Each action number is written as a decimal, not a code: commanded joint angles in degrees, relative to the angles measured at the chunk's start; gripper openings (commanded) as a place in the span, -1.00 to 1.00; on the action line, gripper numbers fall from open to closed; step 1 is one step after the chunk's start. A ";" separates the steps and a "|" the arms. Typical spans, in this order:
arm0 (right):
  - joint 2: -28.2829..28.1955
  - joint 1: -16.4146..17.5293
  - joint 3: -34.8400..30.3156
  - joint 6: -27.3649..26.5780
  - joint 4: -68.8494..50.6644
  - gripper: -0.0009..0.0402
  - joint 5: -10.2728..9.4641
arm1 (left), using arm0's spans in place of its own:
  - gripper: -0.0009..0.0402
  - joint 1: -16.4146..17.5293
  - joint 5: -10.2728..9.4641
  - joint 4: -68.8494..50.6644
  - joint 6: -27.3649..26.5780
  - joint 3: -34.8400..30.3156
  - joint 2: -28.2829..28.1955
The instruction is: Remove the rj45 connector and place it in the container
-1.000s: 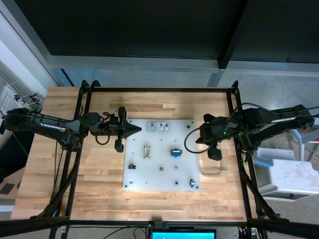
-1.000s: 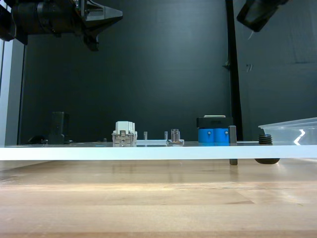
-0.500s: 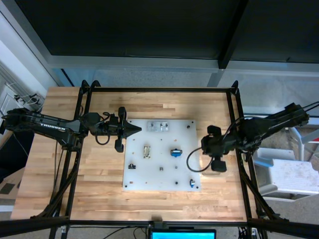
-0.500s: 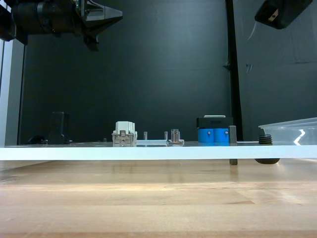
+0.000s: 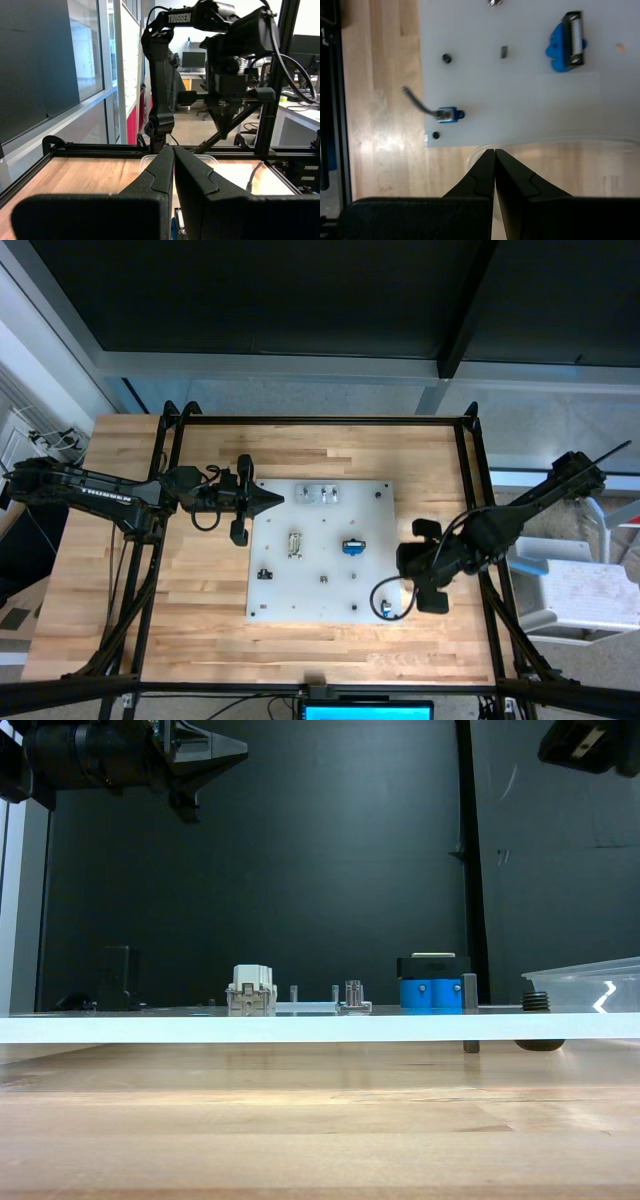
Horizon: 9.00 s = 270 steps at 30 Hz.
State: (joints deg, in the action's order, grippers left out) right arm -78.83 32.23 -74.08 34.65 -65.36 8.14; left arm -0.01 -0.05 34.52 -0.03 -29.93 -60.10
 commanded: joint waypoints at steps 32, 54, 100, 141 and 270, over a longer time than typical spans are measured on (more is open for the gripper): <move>-13.86 6.45 -6.10 6.43 0.46 -0.16 1.36 | -0.95 0.00 0.02 0.00 0.02 -0.02 0.00; -20.06 5.95 -5.95 3.65 3.96 0.01 2.27 | -0.95 0.00 0.02 0.00 0.02 -0.02 -0.02; -21.90 4.39 0.61 -0.42 11.89 -0.36 0.87 | -0.95 0.02 0.02 0.00 0.02 -0.02 -0.02; -17.97 4.39 0.11 -0.63 11.19 -0.96 0.81 | -0.95 0.02 0.02 0.00 0.02 -0.02 -0.02; 11.21 -3.37 24.44 4.48 3.52 0.04 -0.22 | -0.95 0.02 0.02 0.00 0.02 -0.02 -0.02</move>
State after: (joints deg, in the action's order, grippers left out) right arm -67.59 28.86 -49.60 39.11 -61.87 7.90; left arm -0.01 -0.05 34.52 -0.01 -29.93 -60.10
